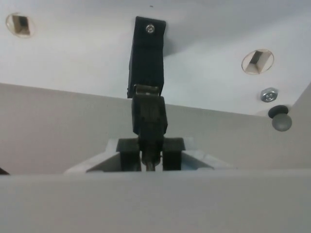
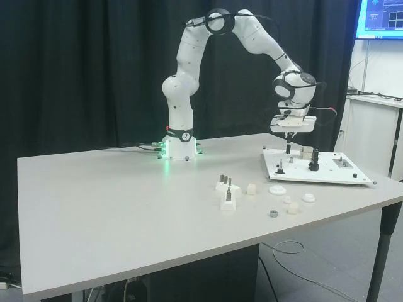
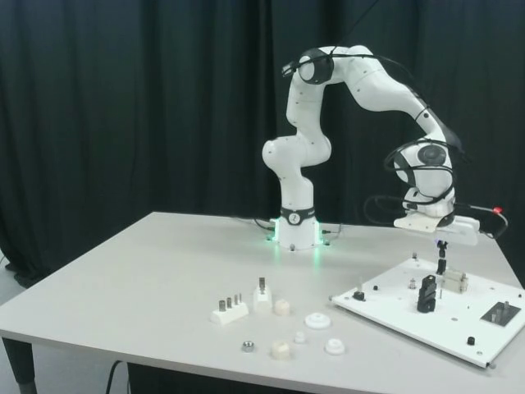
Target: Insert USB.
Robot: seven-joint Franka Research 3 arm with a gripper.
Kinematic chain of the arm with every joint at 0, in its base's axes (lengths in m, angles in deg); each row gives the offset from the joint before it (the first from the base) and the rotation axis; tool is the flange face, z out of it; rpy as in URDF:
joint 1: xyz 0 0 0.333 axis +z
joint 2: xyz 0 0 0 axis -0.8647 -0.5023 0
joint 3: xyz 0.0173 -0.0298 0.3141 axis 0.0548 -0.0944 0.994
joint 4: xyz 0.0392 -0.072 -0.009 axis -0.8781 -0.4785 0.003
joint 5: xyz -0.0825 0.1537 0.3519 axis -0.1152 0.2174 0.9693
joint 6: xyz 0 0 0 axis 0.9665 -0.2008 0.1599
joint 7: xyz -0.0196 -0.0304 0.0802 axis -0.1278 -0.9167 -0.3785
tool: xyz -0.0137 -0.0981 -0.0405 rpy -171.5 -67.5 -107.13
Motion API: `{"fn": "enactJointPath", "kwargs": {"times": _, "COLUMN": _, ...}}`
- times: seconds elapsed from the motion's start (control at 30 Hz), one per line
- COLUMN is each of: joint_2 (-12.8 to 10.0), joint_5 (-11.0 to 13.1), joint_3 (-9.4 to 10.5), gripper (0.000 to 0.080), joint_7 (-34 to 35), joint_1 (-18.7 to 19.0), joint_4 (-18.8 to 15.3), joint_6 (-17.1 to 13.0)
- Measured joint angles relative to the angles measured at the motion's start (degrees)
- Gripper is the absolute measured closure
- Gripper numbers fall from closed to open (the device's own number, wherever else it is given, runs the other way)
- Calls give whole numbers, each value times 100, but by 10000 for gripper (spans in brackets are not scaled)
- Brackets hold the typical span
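Observation:
My gripper (image 1: pixel 150 156) is shut on a black USB plug (image 1: pixel 149 116), held upright with its metal tip (image 1: pixel 146 90) pointing away from the fingers. Just past that tip in the wrist view stands a black block (image 1: pixel 147 53) with a screw in it, fixed on the white board (image 1: pixel 73 53). In the room views the gripper (image 2: pixel 288 133) (image 3: pixel 441 243) hangs over the board (image 2: pixel 327 176) (image 3: pixel 394 312), with the plug (image 3: pixel 441 263) a little above it. The black block (image 2: pixel 313 162) (image 3: pixel 426 294) stands close by. Whether the tip touches the block cannot be told.
The board also carries a white block (image 3: pixel 454 283), a grey metal piece (image 3: pixel 500 312), a small knob (image 1: pixel 281 119) and a screw (image 1: pixel 268 94). Loose white parts (image 2: pixel 227 195) (image 3: pixel 230 310) and a nut (image 2: pixel 274 213) (image 3: pixel 246 346) lie on the grey table in front of the board.

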Motion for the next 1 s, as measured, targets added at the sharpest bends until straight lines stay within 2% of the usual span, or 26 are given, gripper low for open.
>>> {"fn": "enactJointPath", "kwargs": {"times": 0.23, "joint_2": -31, "joint_5": 78, "joint_3": 48, "gripper": 711, "joint_7": -77, "joint_1": -69, "joint_4": 3, "joint_6": 0}}
{"fn": "enactJointPath", "kwargs": {"times": 0.7, "joint_2": -67, "joint_5": 88, "joint_3": 285, "gripper": 711, "joint_7": -112, "joint_1": -325, "joint_4": 7, "joint_6": -32}}
{"fn": "enactJointPath", "kwargs": {"times": 1.0, "joint_2": -73, "joint_5": 88, "joint_3": 310, "gripper": 711, "joint_7": -112, "joint_1": -350, "joint_4": 7, "joint_6": -62}}
